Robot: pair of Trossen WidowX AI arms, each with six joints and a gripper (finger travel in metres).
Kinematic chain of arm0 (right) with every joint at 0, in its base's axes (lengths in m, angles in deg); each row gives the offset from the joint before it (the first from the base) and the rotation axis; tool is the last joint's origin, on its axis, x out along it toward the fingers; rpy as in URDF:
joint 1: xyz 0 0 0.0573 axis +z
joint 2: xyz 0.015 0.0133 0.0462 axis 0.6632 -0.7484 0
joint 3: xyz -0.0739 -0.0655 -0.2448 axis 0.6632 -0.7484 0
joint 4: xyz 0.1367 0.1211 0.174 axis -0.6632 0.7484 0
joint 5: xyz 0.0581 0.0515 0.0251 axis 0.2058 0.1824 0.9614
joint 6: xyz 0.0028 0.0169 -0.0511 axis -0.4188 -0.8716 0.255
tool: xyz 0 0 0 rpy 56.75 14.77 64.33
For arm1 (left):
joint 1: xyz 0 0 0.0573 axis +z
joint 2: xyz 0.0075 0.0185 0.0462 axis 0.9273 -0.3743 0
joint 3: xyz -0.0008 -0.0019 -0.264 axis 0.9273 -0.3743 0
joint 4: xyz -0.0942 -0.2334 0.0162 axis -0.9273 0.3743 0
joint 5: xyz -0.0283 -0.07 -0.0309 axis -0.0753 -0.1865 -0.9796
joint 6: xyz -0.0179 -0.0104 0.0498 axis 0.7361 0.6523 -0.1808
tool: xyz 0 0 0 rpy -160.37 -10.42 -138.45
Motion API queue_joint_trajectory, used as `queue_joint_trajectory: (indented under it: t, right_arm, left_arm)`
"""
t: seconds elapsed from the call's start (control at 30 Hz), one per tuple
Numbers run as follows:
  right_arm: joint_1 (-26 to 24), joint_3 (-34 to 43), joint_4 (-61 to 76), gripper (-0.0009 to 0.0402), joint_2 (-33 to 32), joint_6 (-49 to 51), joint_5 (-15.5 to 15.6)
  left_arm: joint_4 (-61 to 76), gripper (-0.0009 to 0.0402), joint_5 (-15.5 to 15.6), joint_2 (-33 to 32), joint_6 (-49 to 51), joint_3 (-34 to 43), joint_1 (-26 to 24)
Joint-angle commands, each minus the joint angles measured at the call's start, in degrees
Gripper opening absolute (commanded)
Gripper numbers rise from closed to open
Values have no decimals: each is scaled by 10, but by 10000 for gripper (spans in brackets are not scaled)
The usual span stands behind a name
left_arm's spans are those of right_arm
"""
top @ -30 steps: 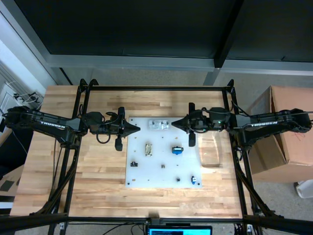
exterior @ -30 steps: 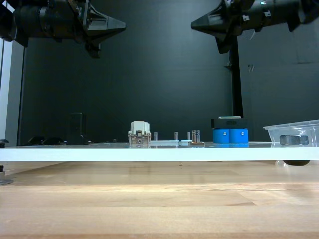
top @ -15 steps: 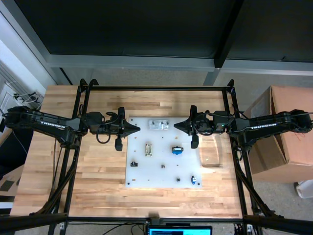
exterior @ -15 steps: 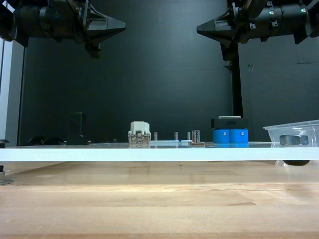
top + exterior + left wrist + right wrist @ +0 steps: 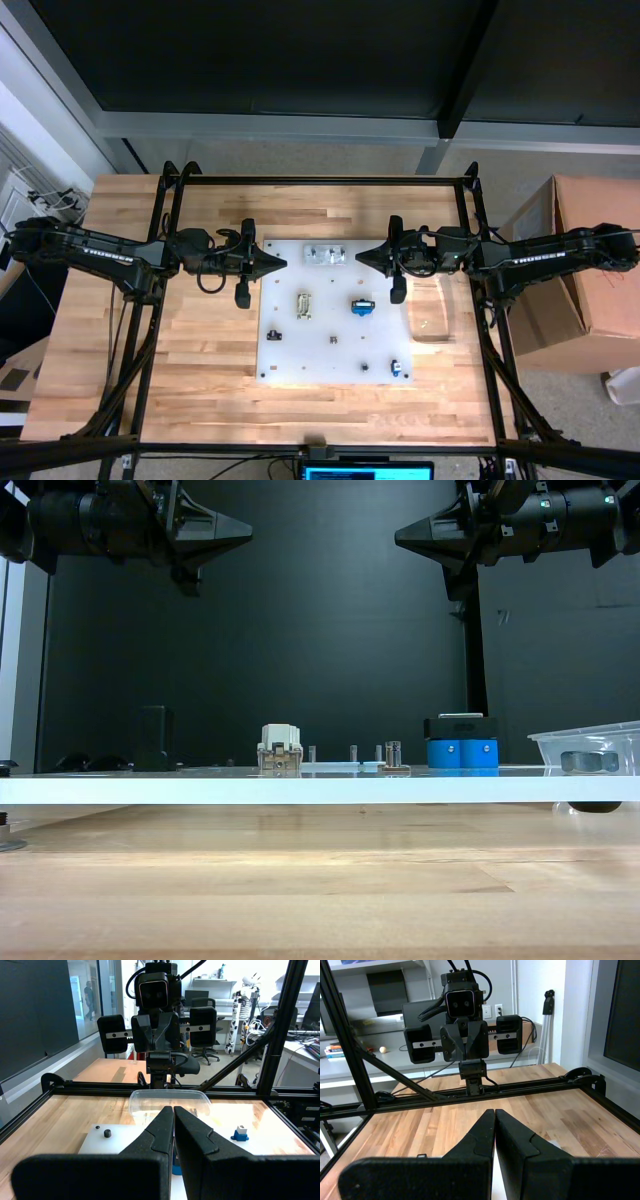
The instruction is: Pick the M12 nut and place it on its threads and fasten
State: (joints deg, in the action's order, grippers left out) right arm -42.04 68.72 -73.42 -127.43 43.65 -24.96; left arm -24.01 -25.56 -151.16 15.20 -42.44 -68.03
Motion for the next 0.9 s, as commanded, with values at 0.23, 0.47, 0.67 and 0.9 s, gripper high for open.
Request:
queue_joint_trajectory:
  t: [0.23,0.47,0.67,0.9]
  right_arm:
    - [0,0,12,0,-1,0,0]
    - [0,0,12,0,-1,0,0]
    - [0,0,12,0,-1,0,0]
    - [0,0,12,0,-1,0,0]
  left_arm:
    - [0,0,0,0,0,0,0]
    - [0,0,0,0,0,0,0]
    - [0,0,0,0,0,0,0]
    - [0,0,0,0,0,0,0]
